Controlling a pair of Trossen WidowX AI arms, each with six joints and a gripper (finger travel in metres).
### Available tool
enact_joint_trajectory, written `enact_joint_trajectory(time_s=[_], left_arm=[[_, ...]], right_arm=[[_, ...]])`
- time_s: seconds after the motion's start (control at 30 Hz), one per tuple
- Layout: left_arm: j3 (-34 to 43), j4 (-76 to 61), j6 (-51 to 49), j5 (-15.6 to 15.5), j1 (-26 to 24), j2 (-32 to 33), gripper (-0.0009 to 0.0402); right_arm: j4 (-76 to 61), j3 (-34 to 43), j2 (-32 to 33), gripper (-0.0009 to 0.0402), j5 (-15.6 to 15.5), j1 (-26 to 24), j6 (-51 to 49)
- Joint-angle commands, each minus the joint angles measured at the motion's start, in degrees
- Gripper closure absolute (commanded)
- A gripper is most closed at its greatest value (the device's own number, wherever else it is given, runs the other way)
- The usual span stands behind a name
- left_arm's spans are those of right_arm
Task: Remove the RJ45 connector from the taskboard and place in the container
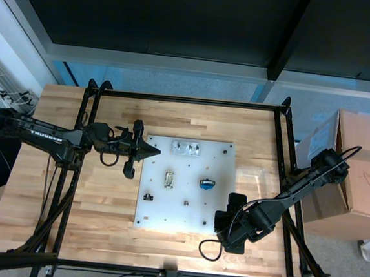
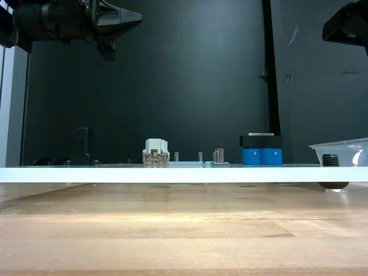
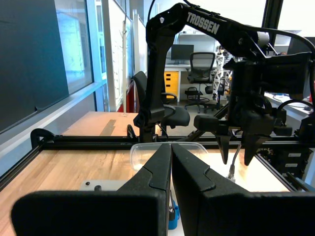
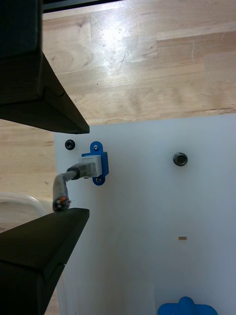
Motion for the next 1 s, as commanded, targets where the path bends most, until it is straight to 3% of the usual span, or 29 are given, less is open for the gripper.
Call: enact_joint_trajectory(time_s=[0.03,1.0], left_arm=[[0.0,0.0,0.0,0.0,0.0,0.0,0.0393],[0.0,0.0,0.0,0.0,0.0,0.0,0.0393]], right_arm=[[-0.3,-0.1,0.1,0.0187,0.0,0.0,-0.1],[10.5,-9.4,-0.9,0.0197,0.1,0.9,-4.7]])
